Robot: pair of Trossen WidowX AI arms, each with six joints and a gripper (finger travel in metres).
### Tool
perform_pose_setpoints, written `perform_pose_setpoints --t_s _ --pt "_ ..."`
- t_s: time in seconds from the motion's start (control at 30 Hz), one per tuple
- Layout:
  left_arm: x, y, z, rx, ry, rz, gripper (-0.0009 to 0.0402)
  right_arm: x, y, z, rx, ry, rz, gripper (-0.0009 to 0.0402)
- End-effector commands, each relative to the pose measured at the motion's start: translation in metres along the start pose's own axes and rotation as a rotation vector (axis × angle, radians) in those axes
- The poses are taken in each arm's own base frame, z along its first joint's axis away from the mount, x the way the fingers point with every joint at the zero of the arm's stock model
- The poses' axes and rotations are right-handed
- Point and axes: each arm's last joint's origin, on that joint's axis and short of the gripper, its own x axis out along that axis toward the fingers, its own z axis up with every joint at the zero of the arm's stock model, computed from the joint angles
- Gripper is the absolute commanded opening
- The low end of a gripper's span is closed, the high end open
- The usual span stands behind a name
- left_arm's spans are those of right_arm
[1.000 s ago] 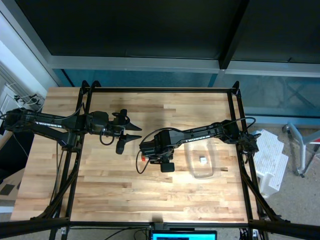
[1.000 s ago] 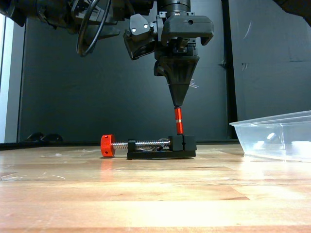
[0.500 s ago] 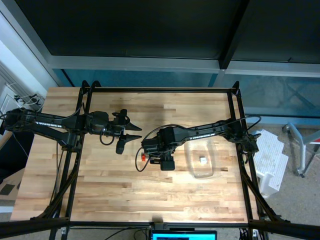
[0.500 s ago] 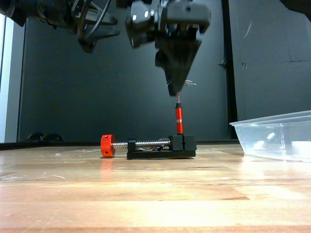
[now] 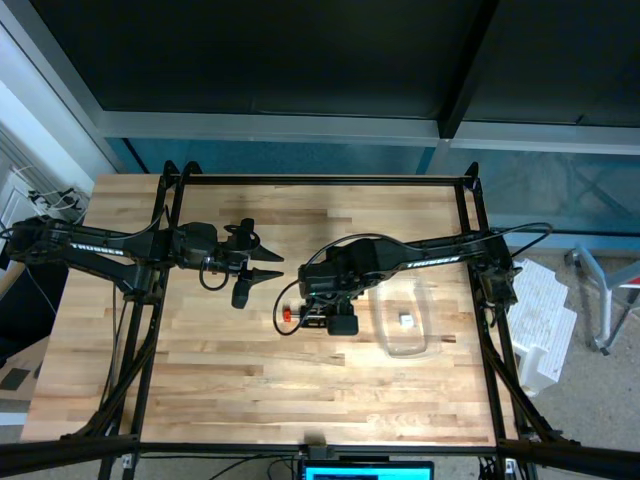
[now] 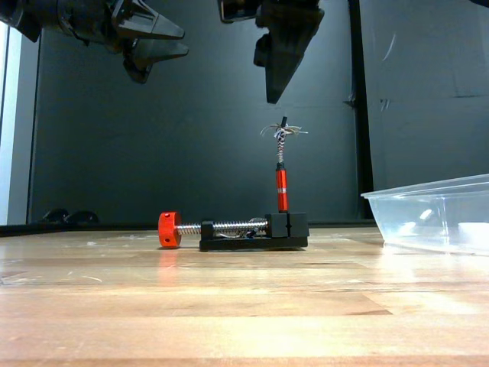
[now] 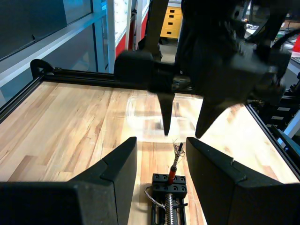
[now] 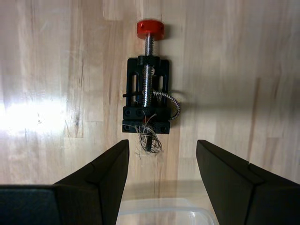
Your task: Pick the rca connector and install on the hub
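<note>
Near the middle of the pale wooden table (image 5: 200,380) lay the hub (image 6: 252,229) – a small black rectangular block with a silvery threaded screw along its top and a red round knob (image 8: 150,29) at one end. The rca connector (image 6: 281,187), a slim red-and-silver plug, stood upright in the end of the hub away from the knob, with a tuft of frayed fine wire splaying out at its top. Nothing gripped it.

The right gripper (image 8: 161,143) hung directly above the connector, well clear of the wire tuft in the low view, its two black fingers (image 8: 110,180) spread apart and empty, pointing straight down. From its own camera the hub showed between the finger pads, knob end farthest from the camera and the frayed tuft nearest.

The left gripper (image 6: 183,42) was held high over the table's left part, well apart from the hub, its fingers also parted and holding nothing; they pointed towards the right arm, and its camera looked between them at the hub, the standing connector and the right gripper's fingers above.

To the right of the hub, near but not touching, sat a clear shallow plastic tray (image 6: 435,214) – a small white cube-like piece (image 5: 406,320) lay inside it.
</note>
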Motion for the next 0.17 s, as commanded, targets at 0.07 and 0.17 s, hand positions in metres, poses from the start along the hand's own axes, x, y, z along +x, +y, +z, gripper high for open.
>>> perform_pose_setpoints --t_s 0.07,0.17 --pt "0.000 0.000 0.000 -0.003 0.000 0.000 0.0140 -0.008 -0.001 -0.008 0.002 -0.016 0.002 0.0195" --pt "0.000 0.000 0.000 -0.003 0.000 0.000 0.0140 -0.009 -0.002 -0.016 0.008 -0.029 0.004 0.0194"
